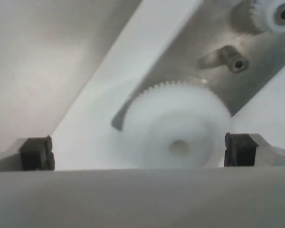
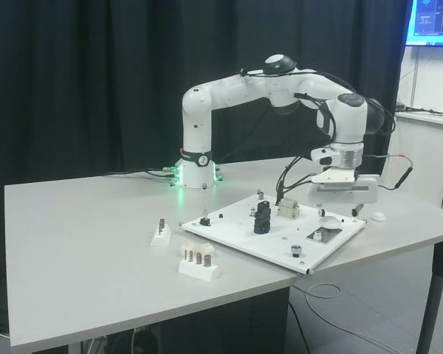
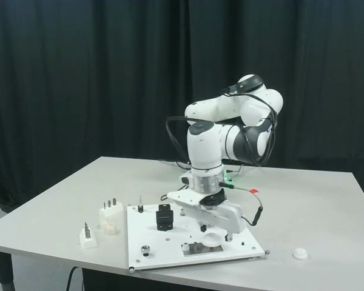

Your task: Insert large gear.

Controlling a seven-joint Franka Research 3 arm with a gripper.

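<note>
Jaws are standing wide, released, gripping nothing. Large gear (image 1: 178,126) is sitting on the grey metal plate (image 1: 256,80) of the white board (image 2: 236,240), between the fingertips (image 1: 38,153), beside a peg (image 1: 235,61).

A robotics lab: black curtains (image 2: 96,81) close off the walls; a white arm (image 2: 273,81) is bolted to a grey table (image 2: 74,236) carrying a white assembly board (image 2: 236,240) and small fixture blocks (image 3: 111,217); a monitor (image 2: 434,22) hangs in one corner.
</note>
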